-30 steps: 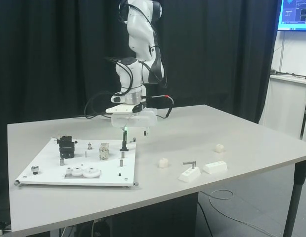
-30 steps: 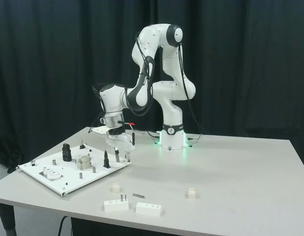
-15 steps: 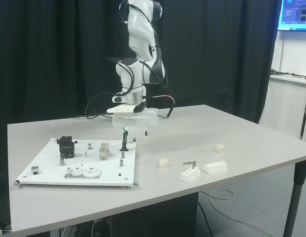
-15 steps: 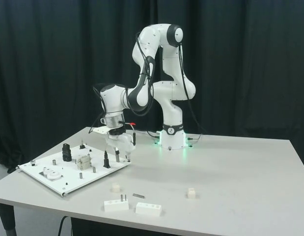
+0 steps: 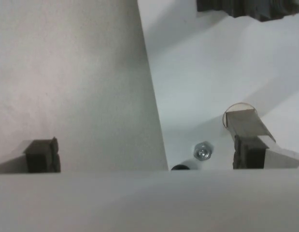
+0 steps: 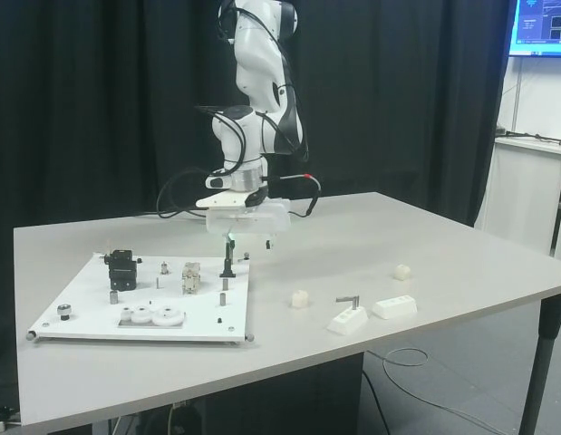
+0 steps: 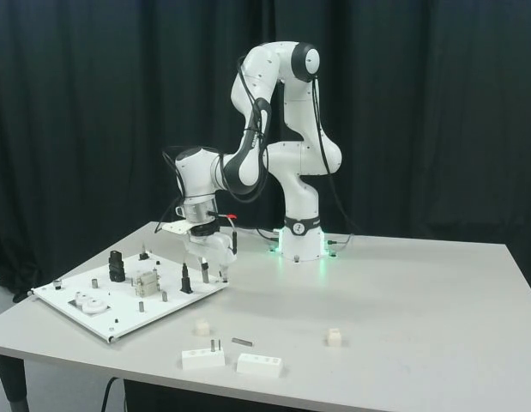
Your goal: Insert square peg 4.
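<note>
Pincer (image 5: 144, 154) spread wide, holding nothing — 1 white board (image 6: 144, 304), 2 white blocks (image 6: 371, 314).

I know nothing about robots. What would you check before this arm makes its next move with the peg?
1. Gripper open, holding nothing: ok.
2. Peg centred between the fingers: not ok, it stands right beside one finger.
3. Peg fully down in its hole: cannot tell.
4. Gripper wholly over the white board: not ok, it straddles the edge, half over the grey table.
5. Black post apart from the gripper: ok.
</note>
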